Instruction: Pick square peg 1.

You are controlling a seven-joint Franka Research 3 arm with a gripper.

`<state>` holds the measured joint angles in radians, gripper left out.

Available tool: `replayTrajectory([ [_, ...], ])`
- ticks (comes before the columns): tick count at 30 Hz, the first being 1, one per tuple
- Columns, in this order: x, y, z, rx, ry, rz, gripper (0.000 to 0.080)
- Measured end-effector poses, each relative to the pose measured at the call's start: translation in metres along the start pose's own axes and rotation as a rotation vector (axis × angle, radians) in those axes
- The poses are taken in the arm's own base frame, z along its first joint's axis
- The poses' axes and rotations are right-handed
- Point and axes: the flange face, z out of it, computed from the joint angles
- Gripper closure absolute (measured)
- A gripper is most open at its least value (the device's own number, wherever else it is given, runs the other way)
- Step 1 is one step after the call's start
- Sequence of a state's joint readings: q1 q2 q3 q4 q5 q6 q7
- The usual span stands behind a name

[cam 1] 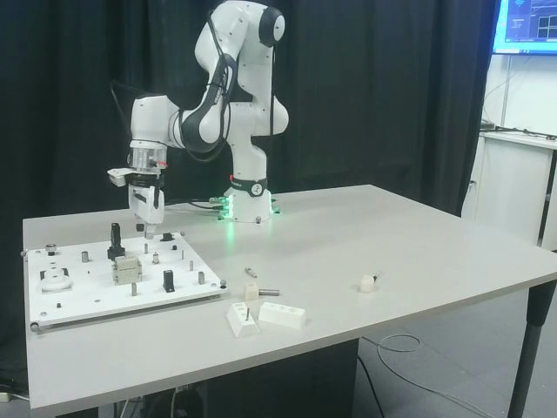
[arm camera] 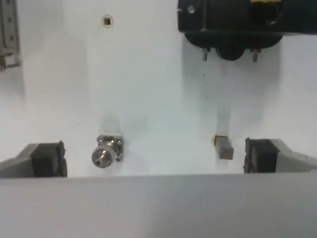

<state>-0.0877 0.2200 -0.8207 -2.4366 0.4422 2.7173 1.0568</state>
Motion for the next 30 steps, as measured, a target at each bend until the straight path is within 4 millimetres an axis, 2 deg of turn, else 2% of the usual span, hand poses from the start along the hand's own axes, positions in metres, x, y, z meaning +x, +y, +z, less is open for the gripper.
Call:
replayTrajectory([
  [30,-0.01,-0.016,-0.01,0.048,0.012,-0.026,0.0003],
])
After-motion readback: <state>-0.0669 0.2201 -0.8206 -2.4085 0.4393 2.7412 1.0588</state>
